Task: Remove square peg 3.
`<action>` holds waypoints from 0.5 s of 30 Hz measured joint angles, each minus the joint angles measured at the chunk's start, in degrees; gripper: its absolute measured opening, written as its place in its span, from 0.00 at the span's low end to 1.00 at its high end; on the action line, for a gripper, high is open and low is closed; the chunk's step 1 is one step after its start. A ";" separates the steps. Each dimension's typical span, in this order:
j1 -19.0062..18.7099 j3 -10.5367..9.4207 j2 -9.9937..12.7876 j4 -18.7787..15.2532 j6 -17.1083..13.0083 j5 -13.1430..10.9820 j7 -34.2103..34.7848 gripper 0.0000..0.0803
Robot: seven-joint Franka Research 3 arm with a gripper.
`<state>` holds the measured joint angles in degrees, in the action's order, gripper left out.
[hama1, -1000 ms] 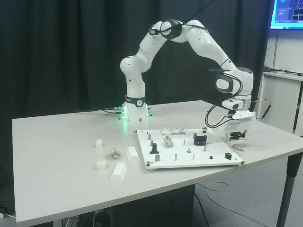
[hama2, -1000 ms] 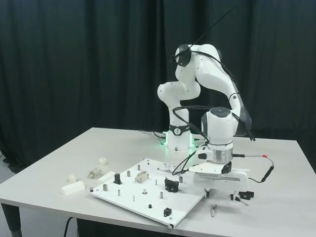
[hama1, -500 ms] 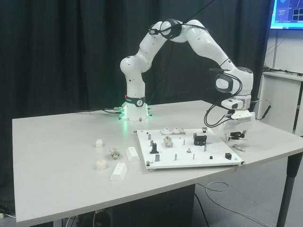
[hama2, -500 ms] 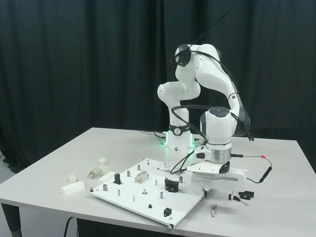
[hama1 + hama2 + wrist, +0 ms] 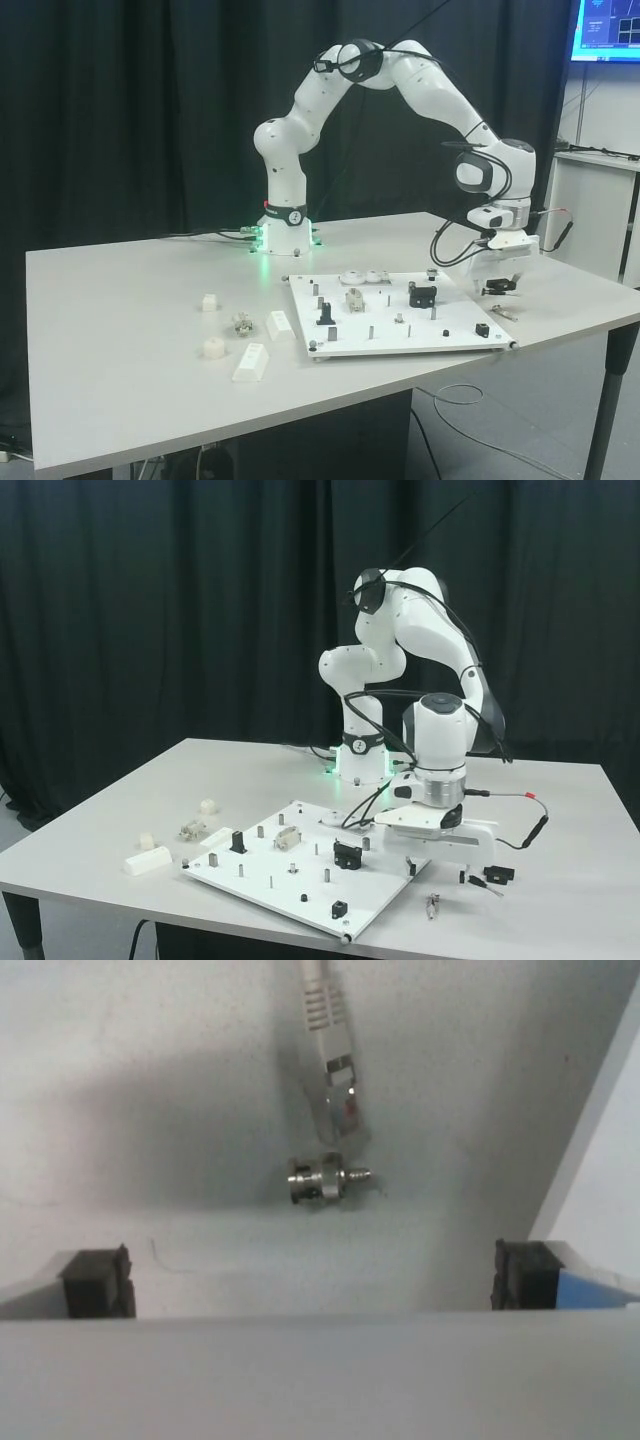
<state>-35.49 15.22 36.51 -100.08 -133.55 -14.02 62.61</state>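
hovering just past the edge of the white board (image 5: 300,875), the gripper (image 5: 436,873) hangs above the bare grey table (image 5: 120,300) with its fingers spread wide and nothing between them. in the wrist view both black fingertips (image 5: 97,1282) stand well apart, and beneath them lie a small metal connector (image 5: 322,1180) and the plug of a grey cable (image 5: 330,1045), the two nearly touching on the table. the board's white edge (image 5: 600,1160) shows at one side of that view. several small pegs stand upright on the board, among them a grey peg (image 5: 371,329) near its front edge, but which one is square peg 3 i cannot tell; none of them is in the gripper. a black bracket (image 5: 348,855) sits on the board near the arm. loose white blocks (image 5: 252,361) lie on the table on the far side of the board from the gripper. the arm's base (image 5: 283,225) glows green.
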 joint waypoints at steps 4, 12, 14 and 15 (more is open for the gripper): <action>0.00 0.17 0.00 0.06 0.21 0.02 0.00 1.00; 0.00 0.37 -0.06 0.23 0.37 0.02 0.00 1.00; 0.00 0.40 -0.14 0.27 0.43 0.02 0.00 1.00; 0.00 0.42 -0.18 0.28 0.46 0.02 0.00 1.00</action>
<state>-35.49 15.64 36.33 -99.81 -133.10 -14.00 62.61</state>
